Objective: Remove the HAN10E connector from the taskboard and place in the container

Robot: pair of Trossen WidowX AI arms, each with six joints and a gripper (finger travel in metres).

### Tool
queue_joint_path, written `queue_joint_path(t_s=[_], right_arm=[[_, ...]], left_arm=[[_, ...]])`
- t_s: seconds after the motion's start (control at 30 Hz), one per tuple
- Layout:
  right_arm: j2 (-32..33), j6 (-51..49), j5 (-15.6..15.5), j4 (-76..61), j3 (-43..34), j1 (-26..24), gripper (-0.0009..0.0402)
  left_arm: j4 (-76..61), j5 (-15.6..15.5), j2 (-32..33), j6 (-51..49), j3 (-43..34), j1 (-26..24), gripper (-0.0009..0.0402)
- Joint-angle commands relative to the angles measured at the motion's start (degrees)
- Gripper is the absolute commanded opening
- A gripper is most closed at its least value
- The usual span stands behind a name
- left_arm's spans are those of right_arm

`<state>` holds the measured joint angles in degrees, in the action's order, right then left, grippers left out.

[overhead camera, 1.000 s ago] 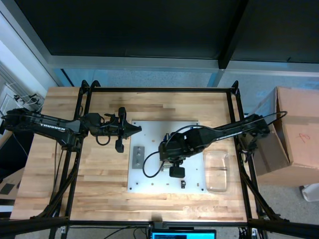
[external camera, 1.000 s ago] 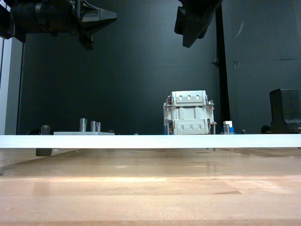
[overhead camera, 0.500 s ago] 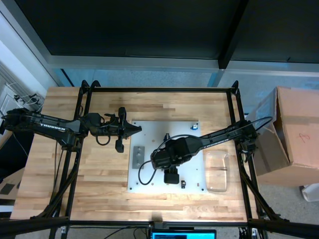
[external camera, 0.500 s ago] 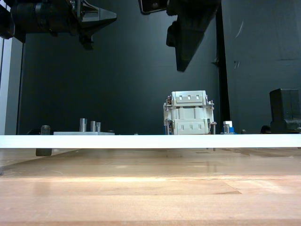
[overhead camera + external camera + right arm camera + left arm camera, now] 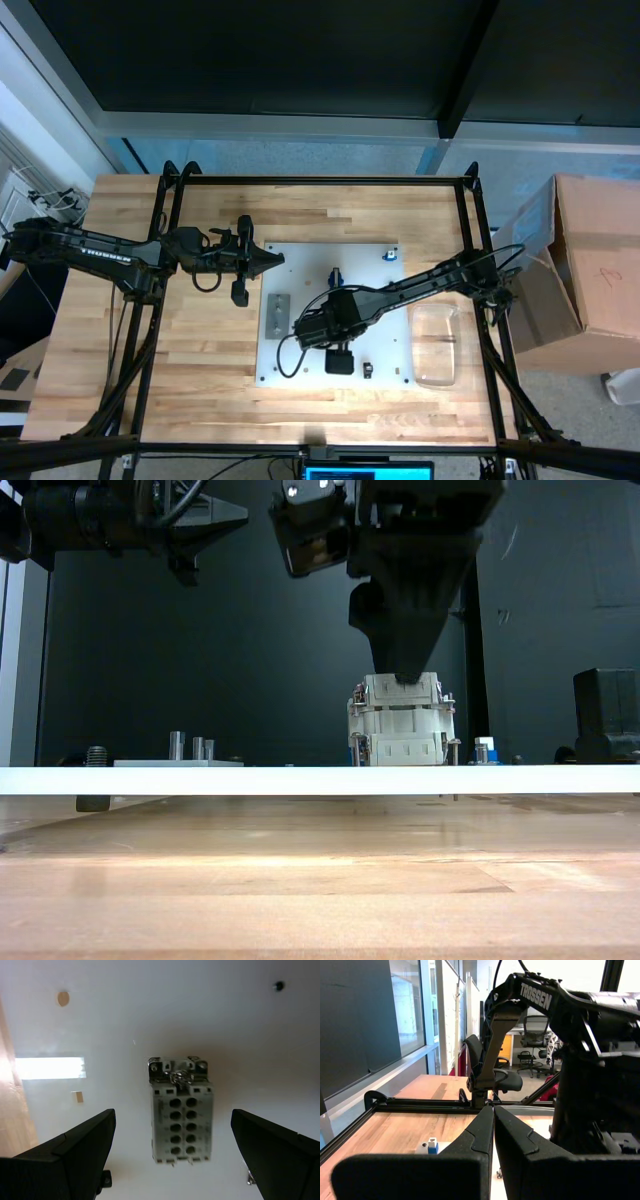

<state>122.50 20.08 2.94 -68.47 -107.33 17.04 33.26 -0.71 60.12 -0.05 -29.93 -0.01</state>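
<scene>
The grey HAN10E connector [image 5: 179, 1110] sits upright in its seat on the white taskboard [image 5: 300, 270], its pin holes facing up. Seen from table height, the connector [image 5: 402, 720] stands on the board's edge line. My right gripper [image 5: 172, 1132] hangs straight above it, open, with one finger far out on each side and wide gaps to the connector. In the low view the right gripper [image 5: 400, 665] reaches down to the connector's top. From above, the right gripper [image 5: 340, 358] hides the connector. My left gripper [image 5: 275, 258] is shut, empty, high over the board's far left edge.
A clear plastic container [image 5: 437, 345] lies on the wood just right of the board. A grey block with pegs [image 5: 276, 312] sits at the board's left. A small blue part [image 5: 390, 256] is at the far right corner. A cardboard box [image 5: 590, 270] stands beyond the table.
The right gripper has gone from shut to wide open, moving toward the near left and down until it hangs over the connector. The connector and the left arm have not moved.
</scene>
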Motion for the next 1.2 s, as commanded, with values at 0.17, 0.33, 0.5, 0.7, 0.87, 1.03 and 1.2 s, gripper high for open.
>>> queue_joint_path(t_s=[0.17, 0.33, 0.5, 0.7, 0.87, 1.03, 1.2], right_arm=[[1.36, -1.07, -0.02, 0.59, 0.04, 0.00, 0.0285], [1.36, -1.64, -0.07, 0.59, 0.07, -0.07, 0.0230], [1.36, -1.66, -0.07, 0.55, 0.07, -0.11, 0.0156], [1.33, -1.64, -0.04, 0.52, 0.07, -0.15, 0.0068], [1.07, -1.53, -0.04, 0.31, 0.04, -0.15, 0.0016], [-0.17, -1.55, -0.02, -0.74, 0.04, -0.17, 0.0001], [-3.39, -1.57, 0.02, -1.07, 0.04, -0.24, 0.0008]], left_arm=[[0.00, 0.02, 0.00, 0.02, -0.02, 0.00, 0.0000], [0.00, 0.02, 0.00, 0.02, -0.02, 0.02, 0.0000], [0.00, 0.02, 0.00, 0.02, -0.02, 0.02, 0.0000], [0.00, 0.02, 0.00, 0.02, -0.02, 0.00, 0.0000], [0.00, 0.02, 0.00, 0.02, -0.02, 0.02, 0.0000], [0.00, 0.02, 0.00, 0.02, -0.02, 0.00, 0.0000], [0.00, 0.02, 0.00, 0.02, -0.02, 0.02, 0.0000]])
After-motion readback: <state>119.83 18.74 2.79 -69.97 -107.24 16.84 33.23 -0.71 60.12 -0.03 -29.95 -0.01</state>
